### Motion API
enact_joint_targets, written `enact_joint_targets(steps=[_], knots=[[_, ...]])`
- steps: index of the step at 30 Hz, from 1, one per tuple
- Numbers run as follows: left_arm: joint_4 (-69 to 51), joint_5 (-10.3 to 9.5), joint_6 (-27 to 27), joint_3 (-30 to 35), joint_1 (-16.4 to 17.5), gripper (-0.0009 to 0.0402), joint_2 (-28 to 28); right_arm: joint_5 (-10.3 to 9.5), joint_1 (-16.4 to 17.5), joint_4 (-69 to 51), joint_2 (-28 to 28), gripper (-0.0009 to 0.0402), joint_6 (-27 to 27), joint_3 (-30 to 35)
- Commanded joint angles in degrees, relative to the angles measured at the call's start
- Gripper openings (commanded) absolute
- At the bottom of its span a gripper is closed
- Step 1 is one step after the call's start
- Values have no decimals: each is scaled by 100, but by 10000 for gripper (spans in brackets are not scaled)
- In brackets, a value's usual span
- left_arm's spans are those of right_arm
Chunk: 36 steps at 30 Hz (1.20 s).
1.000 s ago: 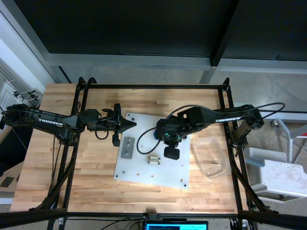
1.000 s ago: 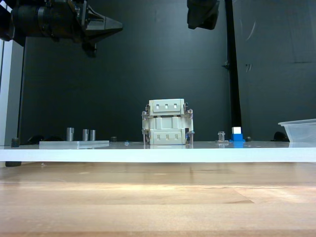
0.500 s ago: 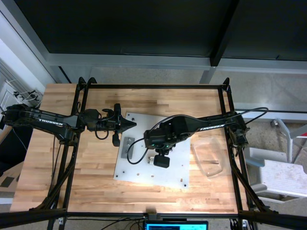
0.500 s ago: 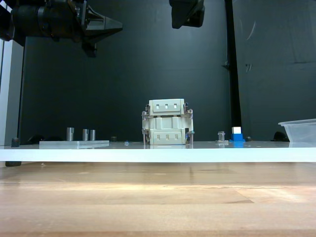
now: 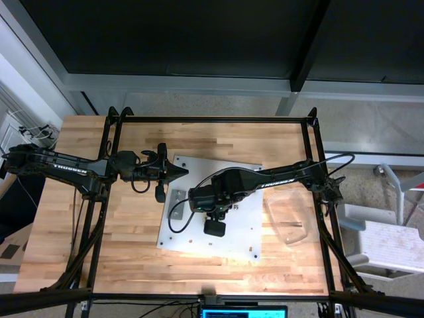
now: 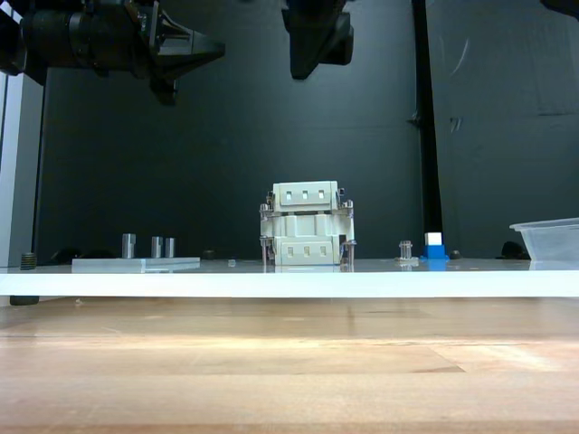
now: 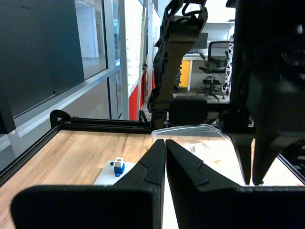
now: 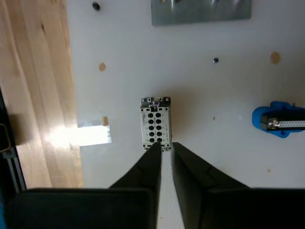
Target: Remove the HAN10-E connector and place it in the container
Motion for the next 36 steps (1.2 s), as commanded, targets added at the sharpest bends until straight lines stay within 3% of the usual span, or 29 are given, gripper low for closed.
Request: enact_joint_targets(steps=[1,9,17,21,36], knots=[[-4,2,2,0,2,0,0,50,13,9,94,82,-22,-9],[0,0,2,0,2,0,2,94,15,-2,264,194,-37,-9],[-2,0,2,0,0,0,2,127,20,13,393,269,-57,-37],[0,0,2,0,0,0,2,201,24,46,463,285,-59,-85],[-2,2,2,0,2,0,2,190,48,667,463,287,-61,-835]])
